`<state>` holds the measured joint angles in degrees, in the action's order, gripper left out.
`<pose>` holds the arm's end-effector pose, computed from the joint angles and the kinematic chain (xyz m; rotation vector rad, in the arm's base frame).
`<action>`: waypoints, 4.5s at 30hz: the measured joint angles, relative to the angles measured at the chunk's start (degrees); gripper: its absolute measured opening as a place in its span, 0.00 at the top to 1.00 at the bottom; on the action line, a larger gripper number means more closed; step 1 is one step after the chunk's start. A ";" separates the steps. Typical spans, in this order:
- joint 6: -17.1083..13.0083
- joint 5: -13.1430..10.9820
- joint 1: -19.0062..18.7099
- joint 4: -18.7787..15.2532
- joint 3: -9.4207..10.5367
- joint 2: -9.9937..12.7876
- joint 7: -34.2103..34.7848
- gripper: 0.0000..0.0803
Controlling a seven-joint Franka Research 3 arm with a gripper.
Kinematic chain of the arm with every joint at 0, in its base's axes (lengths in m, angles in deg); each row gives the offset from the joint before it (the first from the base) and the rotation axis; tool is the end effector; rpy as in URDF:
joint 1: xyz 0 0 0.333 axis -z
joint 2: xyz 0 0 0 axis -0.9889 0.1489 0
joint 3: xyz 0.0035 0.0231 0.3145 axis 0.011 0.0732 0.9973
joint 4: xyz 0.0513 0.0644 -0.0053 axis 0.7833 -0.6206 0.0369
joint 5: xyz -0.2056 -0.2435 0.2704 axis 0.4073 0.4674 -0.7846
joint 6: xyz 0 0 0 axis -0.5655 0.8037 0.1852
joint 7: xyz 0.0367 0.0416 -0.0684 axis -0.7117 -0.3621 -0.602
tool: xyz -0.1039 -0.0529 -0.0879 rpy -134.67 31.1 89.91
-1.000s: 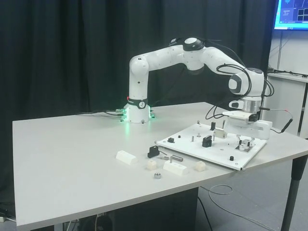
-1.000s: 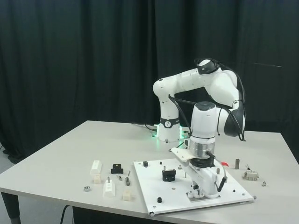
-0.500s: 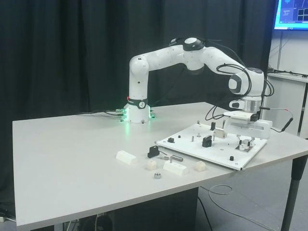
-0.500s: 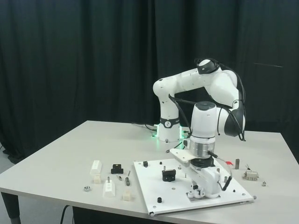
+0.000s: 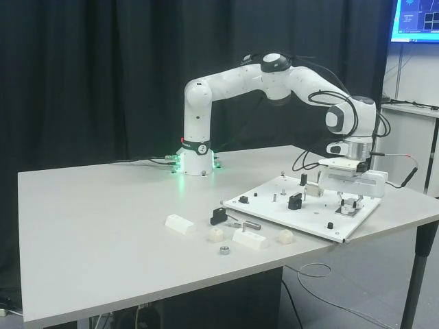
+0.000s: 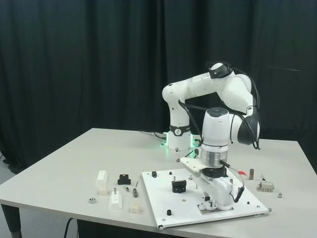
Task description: Remove medium gear.
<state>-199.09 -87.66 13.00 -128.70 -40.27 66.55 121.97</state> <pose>0.6833 0.2297 0.1732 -2.0869 2.3466 -0.0792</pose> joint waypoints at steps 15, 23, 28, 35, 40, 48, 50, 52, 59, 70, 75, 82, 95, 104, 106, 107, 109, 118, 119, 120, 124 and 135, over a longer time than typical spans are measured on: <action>-0.03 0.11 -0.10 -0.04 -0.07 -0.01 -10.69 0.65; -0.03 0.12 -0.13 -0.08 -0.10 -0.07 -4.55 0.65; -0.03 0.19 -0.19 -0.08 -0.13 -0.07 -7.89 0.65; 0.00 0.19 -0.20 -0.10 -0.17 -0.08 -15.17 0.65; 0.00 0.12 -0.20 -0.17 -0.18 -0.11 -12.75 0.65; -0.01 0.24 -0.30 -0.18 -0.24 -0.13 -5.89 0.65; -0.01 0.26 -0.31 -0.16 -0.26 -0.13 -8.53 0.65; -0.01 0.26 -0.31 -0.16 -0.27 -0.13 -11.82 0.65; 0.00 0.25 -0.32 -0.19 -0.29 -0.14 -17.70 0.65; 0.13 0.11 -0.34 -0.26 -0.41 -0.20 -7.46 0.65; 0.14 0.12 -0.38 -0.26 -0.45 -0.21 -8.58 0.65; 0.17 0.12 -0.40 -0.26 -0.50 -0.21 -14.87 0.65; 0.36 -0.17 -0.43 -0.41 -0.67 -0.24 -6.73 0.65; 0.35 -0.14 -0.51 -0.41 -0.74 -0.24 -12.76 0.65; 0.36 -0.14 -0.51 -0.41 -0.76 -0.24 -14.44 0.65; 0.36 -0.14 -0.52 -0.41 -0.76 -0.24 -14.82 0.65; 0.36 -0.14 -0.52 -0.41 -0.77 -0.24 -14.94 0.65; 0.53 -0.14 -0.52 -0.46 -0.87 -0.37 -7.42 0.65; 0.56 -0.12 -0.52 -0.47 -0.88 -0.40 -6.68 0.65; 0.58 -0.09 -0.52 -0.47 -0.89 -0.44 -6.36 0.65; 0.65 0.09 -0.59 -0.47 -0.99 -0.54 -7.52 0.65; 2.29 0.30 -1.11 -0.53 -2.56 -0.72 -15.50 0.65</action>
<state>-196.81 -87.35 11.88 -129.23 -42.84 65.83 106.48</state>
